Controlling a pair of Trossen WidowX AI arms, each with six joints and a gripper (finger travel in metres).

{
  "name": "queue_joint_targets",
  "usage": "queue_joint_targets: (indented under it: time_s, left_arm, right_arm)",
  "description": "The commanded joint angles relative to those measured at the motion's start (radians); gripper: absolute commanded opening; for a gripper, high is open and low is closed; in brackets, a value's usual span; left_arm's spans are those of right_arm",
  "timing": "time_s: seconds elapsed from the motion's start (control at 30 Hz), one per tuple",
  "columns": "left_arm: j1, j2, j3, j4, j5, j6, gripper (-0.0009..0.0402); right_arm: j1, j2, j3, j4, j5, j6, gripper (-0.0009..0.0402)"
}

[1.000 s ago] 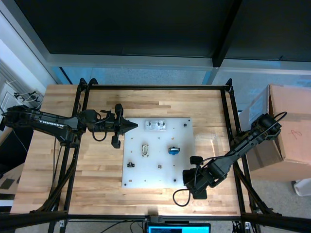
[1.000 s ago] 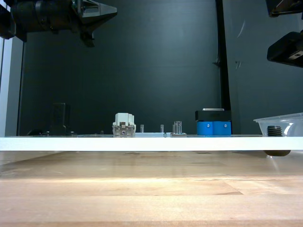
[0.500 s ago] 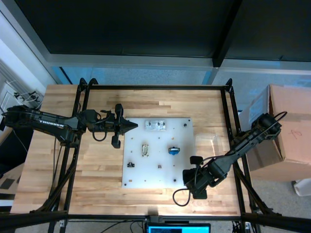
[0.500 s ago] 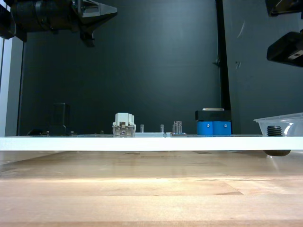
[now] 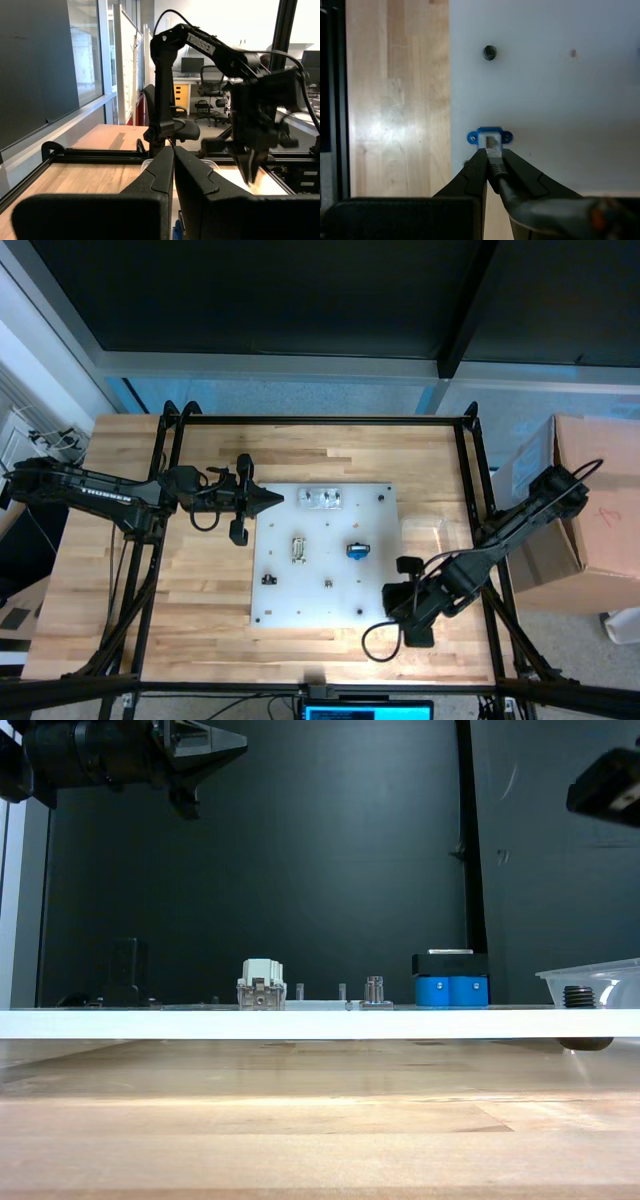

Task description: Remove the RJ45 connector from the taskboard and place in the container

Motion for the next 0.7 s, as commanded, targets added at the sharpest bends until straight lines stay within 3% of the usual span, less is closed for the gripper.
queue_joint_targets:
  time_s: [0.03, 0.3, 0.7]
  left_arm:
    - [0.0, 0.0, 0.0, 0.0, 0.0, 0.0, 0.0]
    - [0.0, 0.0, 0.0, -0.001, 0.0, 0.0, 0.0]
    - [0.0, 0.0, 0.0, 0.0, 0.0, 0.0, 0.0]
  right_arm:
    - [-0.013, -0.055, -0.009, -0.052, 0.016, 0.001, 0.0]
    - [-0.044, -0.211, -0.105, -0.145, 0.014, 0.009, 0.0]
    - [-0.071, -0.422, -0.354, -0.146, -0.008, 0.066, 0.0]
